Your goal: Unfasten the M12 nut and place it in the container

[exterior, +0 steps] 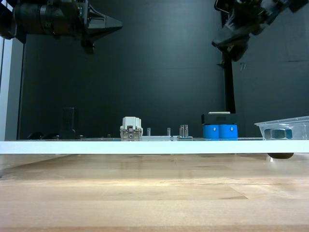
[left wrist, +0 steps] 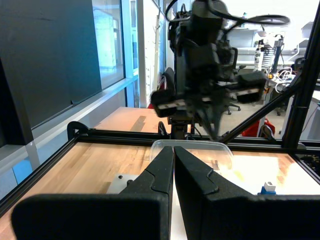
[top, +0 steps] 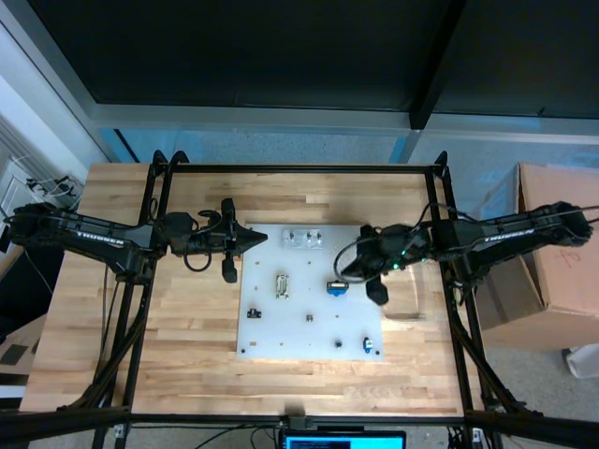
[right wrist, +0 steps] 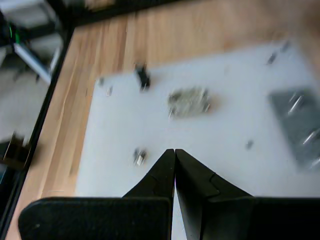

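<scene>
The small silver M12 nut (top: 372,346) sits on the white board (top: 281,332) near its near right edge, and seems to be on its stud. In the low view the nut (exterior: 277,133) shows in front of the clear container (exterior: 289,123). From above, the container (top: 409,301) lies just right of the board with nothing visible in it. My left gripper (top: 260,240) hovers shut above the board's far left corner, holding nothing. High over the board's right half, my right gripper (top: 344,271) is also shut and empty; its wrist view (right wrist: 175,152) looks down on the board.
On the board are a white connector (top: 281,285), a blue block (top: 337,288), a silver plate (top: 304,238) and small posts (top: 309,318). A black frame (top: 299,169) rims the wooden table. A cardboard box (top: 552,253) stands off the right edge.
</scene>
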Robot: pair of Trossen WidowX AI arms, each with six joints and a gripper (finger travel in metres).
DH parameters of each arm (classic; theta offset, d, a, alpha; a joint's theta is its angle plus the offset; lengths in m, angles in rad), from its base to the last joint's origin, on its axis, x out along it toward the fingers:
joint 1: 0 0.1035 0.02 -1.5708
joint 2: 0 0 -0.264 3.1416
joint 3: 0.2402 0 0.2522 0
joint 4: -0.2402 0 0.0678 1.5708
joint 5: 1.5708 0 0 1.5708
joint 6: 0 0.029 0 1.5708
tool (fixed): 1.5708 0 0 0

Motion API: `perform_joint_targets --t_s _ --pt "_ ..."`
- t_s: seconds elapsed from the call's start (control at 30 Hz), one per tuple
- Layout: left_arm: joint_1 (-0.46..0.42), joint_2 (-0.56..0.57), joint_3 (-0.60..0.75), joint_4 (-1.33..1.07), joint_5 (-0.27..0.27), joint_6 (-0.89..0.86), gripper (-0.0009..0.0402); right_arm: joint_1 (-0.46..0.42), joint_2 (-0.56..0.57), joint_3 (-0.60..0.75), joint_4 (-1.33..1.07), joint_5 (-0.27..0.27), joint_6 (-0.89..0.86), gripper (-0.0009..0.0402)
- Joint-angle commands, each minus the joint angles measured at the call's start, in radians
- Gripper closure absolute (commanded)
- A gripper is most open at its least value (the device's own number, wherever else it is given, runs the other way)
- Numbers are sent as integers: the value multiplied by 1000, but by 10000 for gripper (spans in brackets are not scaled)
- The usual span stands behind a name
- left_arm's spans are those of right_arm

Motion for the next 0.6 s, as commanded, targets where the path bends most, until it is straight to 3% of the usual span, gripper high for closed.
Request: perform_joint_targets --t_s 0.03,0.6 --pt "0 0 0 0 0 0 393 39 63 68 -107 2 51 393" --pt "0 0 0 1 0 0 393 248 409 477 -617 3 248 393"
